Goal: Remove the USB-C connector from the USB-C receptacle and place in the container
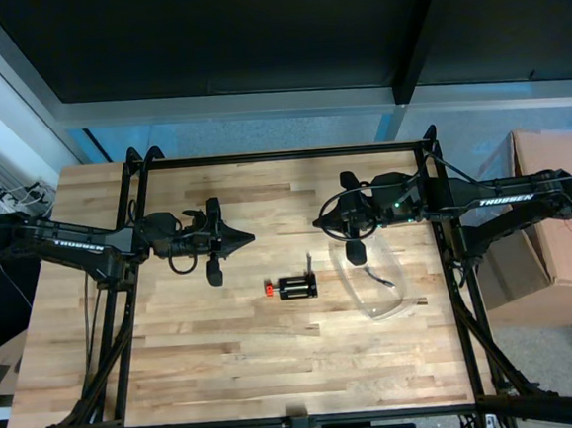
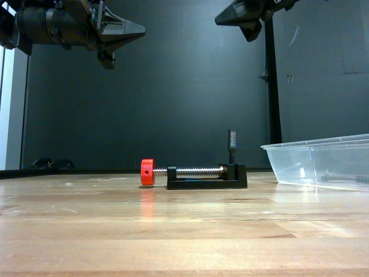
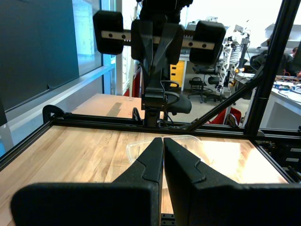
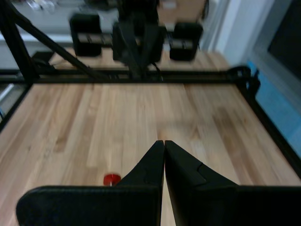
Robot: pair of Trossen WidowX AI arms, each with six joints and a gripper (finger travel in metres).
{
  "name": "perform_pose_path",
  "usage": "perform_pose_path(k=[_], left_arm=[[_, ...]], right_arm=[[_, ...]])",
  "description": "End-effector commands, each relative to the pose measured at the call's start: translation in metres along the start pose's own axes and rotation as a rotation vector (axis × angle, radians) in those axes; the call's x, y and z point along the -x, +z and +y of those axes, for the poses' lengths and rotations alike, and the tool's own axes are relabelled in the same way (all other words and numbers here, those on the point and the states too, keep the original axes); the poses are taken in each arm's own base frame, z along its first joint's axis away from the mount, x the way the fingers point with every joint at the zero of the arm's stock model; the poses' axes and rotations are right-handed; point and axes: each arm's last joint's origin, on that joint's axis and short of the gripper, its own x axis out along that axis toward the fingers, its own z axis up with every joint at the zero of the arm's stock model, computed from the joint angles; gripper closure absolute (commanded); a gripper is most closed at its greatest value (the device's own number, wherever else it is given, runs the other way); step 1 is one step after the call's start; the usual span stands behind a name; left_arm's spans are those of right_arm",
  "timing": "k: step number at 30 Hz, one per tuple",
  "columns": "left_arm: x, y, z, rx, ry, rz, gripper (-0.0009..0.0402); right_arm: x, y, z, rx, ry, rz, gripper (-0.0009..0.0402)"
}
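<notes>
Two hands clenched on nothing, left hand and right hand facing each other high above the USB-C connector, upright in its USB-C receptacle; container beneath right hand; risk: an angled pull could tip the fixture.

Table: pale wood planks, ringed by a black frame.
Back wall: dark, flat, unlit.
Floor: grey-blue, lay beyond the far edge.
Cardboard box: stood off the table's right side.
Window: let in bright daylight.
Office chair: stood beyond the table, near a yellow cabinet.
</notes>
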Motion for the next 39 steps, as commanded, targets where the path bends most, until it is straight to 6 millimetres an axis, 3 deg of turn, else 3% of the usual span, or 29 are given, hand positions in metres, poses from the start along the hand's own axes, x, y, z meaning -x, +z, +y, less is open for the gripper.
perform_pose_path(k=[1,11,20,39], left_arm=[[0.0,0.0,0.0,0.0,0.0,0.0,0.0393],[0.0,0.0,0.0,0.0,0.0,0.0,0.0393],[0.0,0.0,0.0,0.0,0.0,0.0,0.0393],[0.0,0.0,0.0,0.0,0.0,0.0,0.0393]], right_arm=[[-0.003,-0.003,-0.005,-0.015,0.036,-0.063,0.0394],[0.006,-0.037,-0.006,-0.051,0.075,-0.266,0.0394],[0.004,-0.071,-0.004,-0.106,0.123,-0.341,0.0394],[0.005,-0.076,-0.004,-0.116,0.125,-0.377,0.0393]])
